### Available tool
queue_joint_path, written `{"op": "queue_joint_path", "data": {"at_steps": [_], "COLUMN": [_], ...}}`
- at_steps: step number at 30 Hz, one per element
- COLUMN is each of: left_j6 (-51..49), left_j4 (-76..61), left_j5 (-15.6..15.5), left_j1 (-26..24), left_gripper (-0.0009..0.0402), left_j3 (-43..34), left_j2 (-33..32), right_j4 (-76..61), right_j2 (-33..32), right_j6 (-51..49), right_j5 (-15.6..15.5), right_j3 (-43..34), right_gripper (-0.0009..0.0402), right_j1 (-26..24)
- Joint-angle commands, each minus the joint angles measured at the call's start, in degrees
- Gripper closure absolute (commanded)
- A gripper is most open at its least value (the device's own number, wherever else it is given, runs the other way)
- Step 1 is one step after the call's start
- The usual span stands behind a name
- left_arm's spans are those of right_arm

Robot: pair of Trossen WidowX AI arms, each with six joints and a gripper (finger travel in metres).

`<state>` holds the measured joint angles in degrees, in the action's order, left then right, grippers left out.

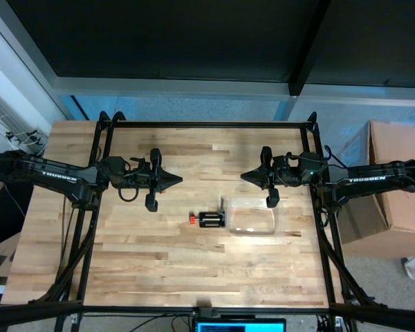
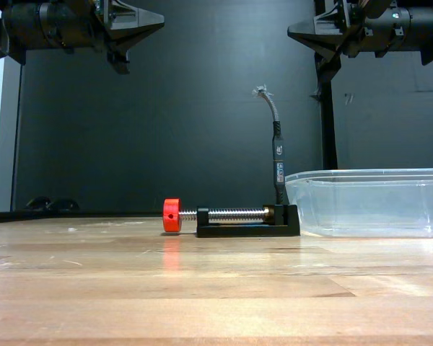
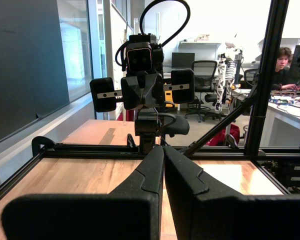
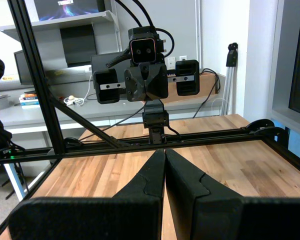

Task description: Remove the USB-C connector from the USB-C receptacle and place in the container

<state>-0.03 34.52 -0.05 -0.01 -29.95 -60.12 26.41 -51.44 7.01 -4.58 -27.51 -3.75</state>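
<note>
A small black clamp fixture [image 1: 211, 220] [image 2: 248, 219] with a red knob [image 2: 172, 215] sits mid-table. The USB-C connector [image 2: 279, 167] stands upright, plugged into the fixture's right end, its short cable stub curling up. The clear plastic container [image 1: 252, 216] [image 2: 375, 202] lies just right of the fixture. My left gripper [image 1: 178, 180] [image 2: 159, 21] [image 3: 163, 150] hovers high above the table, left of the fixture, shut and empty. Facing it from the right, above the container's far side, my right gripper [image 1: 243, 176] [image 2: 291, 30] [image 4: 164, 151] is shut and empty too.
A black frame [image 1: 207, 125] borders the wooden table's far and side edges. A cardboard box [image 1: 394, 187] stands off the table at the right. A laptop screen [image 1: 239, 324] shows at the near edge.
</note>
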Motion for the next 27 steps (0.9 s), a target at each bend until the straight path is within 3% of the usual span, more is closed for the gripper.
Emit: {"op": "queue_joint_path", "data": {"at_steps": [1, 22, 27], "left_j6": [0.02, 0.02, 0.02], "left_j4": [0.0, 0.0, 0.0], "left_j5": [0.02, 0.02, 0.02], "left_j1": [0.0, 0.0, 0.02], "left_gripper": [0.0393, 0.0393, 0.0393], "left_j3": [0.0, 0.0, 0.0], "left_j2": [0.0, 0.0, 0.0], "right_j4": [0.02, 0.0, -13.92], "right_j2": [-0.02, -0.02, -0.59], "right_j6": [0.0, 0.63, -0.09], "right_j5": [0.02, 0.0, 0.55], "right_j3": [-0.02, -0.09, -4.83], "right_gripper": [0.0393, 0.0393, 0.0393], "right_j1": [0.0, 0.07, 2.03]}}
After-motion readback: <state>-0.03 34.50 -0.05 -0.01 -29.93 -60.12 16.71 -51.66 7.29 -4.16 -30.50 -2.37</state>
